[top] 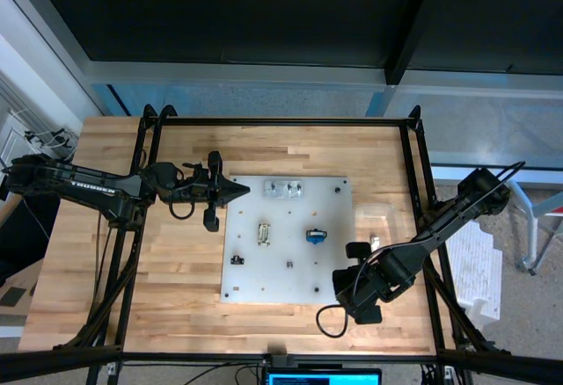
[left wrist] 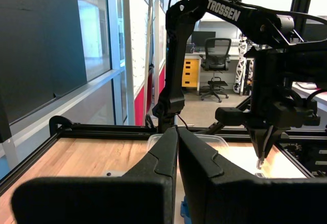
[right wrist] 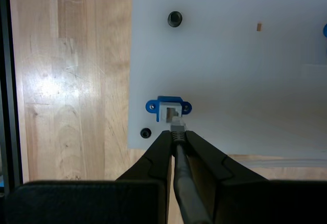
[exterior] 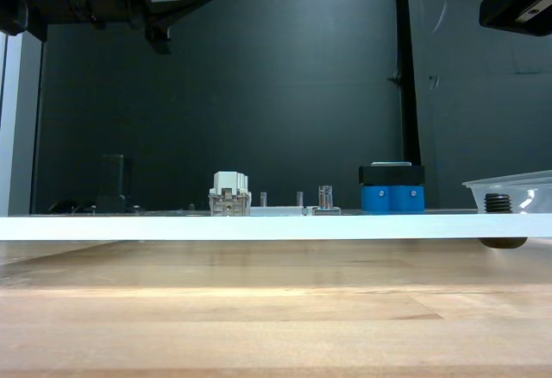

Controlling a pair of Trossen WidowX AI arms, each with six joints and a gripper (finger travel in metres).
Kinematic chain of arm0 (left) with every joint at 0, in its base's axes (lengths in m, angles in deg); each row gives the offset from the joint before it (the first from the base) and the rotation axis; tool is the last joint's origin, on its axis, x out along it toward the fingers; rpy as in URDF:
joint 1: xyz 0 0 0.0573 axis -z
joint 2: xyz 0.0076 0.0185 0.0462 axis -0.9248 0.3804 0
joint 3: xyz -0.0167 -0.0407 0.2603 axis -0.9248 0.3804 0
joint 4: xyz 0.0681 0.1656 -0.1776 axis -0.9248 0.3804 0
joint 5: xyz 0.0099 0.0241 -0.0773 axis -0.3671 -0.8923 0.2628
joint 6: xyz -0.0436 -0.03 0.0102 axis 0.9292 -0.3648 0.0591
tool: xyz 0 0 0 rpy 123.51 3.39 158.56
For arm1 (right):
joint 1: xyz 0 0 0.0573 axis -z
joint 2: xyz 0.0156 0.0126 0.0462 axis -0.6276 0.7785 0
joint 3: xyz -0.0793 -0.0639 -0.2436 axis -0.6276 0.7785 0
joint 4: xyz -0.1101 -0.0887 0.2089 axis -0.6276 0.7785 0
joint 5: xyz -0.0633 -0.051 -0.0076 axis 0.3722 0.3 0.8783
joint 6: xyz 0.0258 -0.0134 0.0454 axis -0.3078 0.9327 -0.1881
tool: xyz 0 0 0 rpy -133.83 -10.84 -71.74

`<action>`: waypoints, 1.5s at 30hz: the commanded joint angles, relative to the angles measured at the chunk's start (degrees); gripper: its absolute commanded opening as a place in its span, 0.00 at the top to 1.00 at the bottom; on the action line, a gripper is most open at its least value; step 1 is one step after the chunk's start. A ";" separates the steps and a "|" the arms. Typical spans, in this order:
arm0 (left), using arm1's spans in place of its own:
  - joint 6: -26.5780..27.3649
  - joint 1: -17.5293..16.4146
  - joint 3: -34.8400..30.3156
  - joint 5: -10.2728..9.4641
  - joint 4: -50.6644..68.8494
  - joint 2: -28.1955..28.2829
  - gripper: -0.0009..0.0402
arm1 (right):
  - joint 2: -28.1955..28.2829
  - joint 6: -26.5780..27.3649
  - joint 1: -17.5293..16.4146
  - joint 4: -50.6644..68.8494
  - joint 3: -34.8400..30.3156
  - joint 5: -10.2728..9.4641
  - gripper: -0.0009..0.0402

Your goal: Pick the RJ45 connector and install on taskboard

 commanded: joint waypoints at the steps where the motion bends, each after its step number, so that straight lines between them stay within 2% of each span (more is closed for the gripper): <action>1: 0.00 0.00 0.00 0.00 -0.02 0.02 0.98 | 0.42 -0.07 0.02 -0.13 0.04 0.00 0.98; 45: 0.00 0.00 0.00 0.00 -0.04 0.02 0.98 | 1.51 -0.57 -0.13 -3.67 2.86 0.00 0.98</action>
